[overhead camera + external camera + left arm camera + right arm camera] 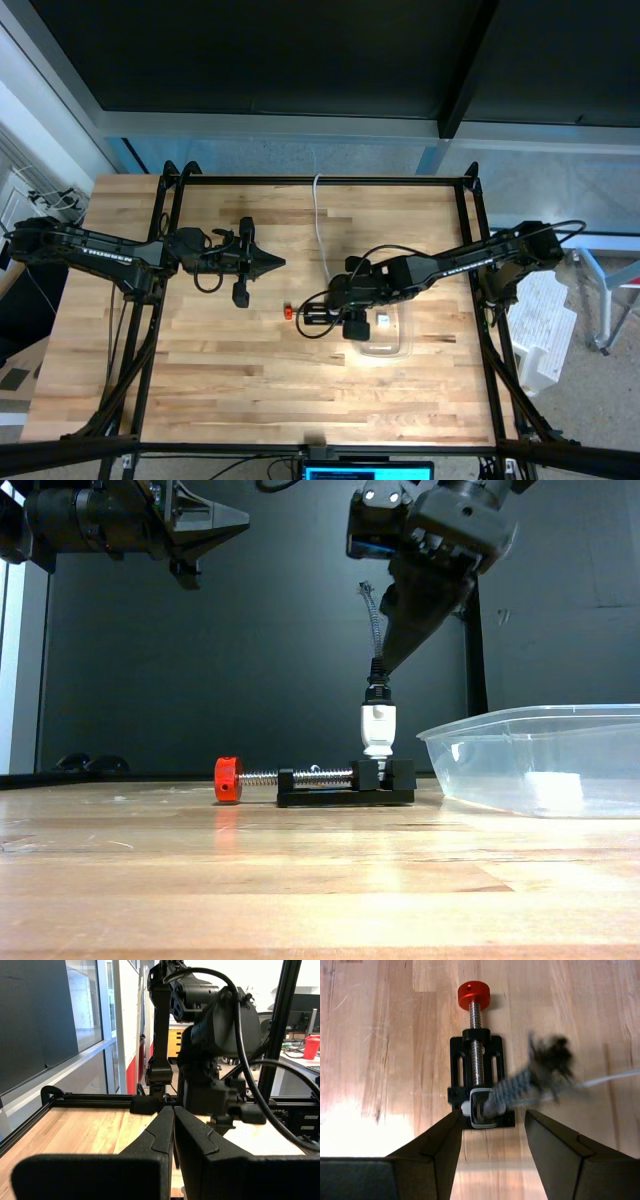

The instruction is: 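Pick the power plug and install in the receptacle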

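Observation:
The receptacle is a black block on the table with a red knob at its left end; a white connector stands upright in it. The tiny black power plug sits on top of that white piece, with a braided lead rising from it. My right gripper hangs open just above, its fingers apart on either side of the receptacle and not touching the plug. My left gripper is shut, empty and raised, left of the receptacle.
A clear plastic tray holding a tiny white cube stands right of the fixture. A long white cable runs from the fixture toward the far edge. Black frame rails border the table.

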`<action>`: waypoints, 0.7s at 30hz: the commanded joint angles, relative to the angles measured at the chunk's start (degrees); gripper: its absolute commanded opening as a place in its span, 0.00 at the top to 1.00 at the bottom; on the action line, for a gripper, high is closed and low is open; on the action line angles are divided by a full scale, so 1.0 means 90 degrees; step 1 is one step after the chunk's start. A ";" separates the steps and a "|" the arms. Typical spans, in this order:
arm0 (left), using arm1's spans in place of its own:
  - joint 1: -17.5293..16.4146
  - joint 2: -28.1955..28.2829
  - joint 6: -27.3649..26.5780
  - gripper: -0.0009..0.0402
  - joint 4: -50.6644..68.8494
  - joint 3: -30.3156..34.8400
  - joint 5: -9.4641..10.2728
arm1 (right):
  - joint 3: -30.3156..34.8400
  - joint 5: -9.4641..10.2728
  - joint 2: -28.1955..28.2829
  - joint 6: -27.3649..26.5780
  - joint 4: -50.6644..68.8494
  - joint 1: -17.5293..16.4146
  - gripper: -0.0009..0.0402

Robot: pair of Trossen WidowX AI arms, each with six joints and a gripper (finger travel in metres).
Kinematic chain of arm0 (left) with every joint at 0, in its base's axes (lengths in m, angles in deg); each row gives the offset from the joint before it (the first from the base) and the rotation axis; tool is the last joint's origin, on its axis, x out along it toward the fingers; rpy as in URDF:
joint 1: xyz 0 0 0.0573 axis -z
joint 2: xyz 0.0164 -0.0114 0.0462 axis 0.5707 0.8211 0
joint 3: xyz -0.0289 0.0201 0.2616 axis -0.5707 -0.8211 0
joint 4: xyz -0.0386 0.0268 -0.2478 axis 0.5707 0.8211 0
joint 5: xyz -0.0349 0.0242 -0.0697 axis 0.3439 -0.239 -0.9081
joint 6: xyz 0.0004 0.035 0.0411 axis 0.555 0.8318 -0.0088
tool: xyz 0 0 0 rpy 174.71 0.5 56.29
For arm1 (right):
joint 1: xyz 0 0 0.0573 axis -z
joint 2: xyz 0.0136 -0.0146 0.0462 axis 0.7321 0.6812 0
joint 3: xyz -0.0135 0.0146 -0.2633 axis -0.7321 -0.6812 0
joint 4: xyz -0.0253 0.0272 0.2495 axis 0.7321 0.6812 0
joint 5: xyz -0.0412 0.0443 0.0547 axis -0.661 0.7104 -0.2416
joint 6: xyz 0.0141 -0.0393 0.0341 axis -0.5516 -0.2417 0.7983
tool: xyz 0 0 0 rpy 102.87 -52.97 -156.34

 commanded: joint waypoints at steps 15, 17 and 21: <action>-0.0002 0.0000 0.0000 0.98 0.0000 0.0002 -0.0002 | -0.0095 0.0049 -0.0792 -0.0308 0.0245 0.0024 0.72; 0.0000 0.0000 0.0000 0.98 0.0000 0.0002 -0.0002 | -0.0202 0.0073 -0.0991 -0.0321 0.0204 0.0073 0.81; 0.0000 0.0000 0.0000 0.98 0.0002 0.0002 -0.0002 | -0.0568 0.0177 -0.1535 -0.0345 -0.0236 0.0221 0.99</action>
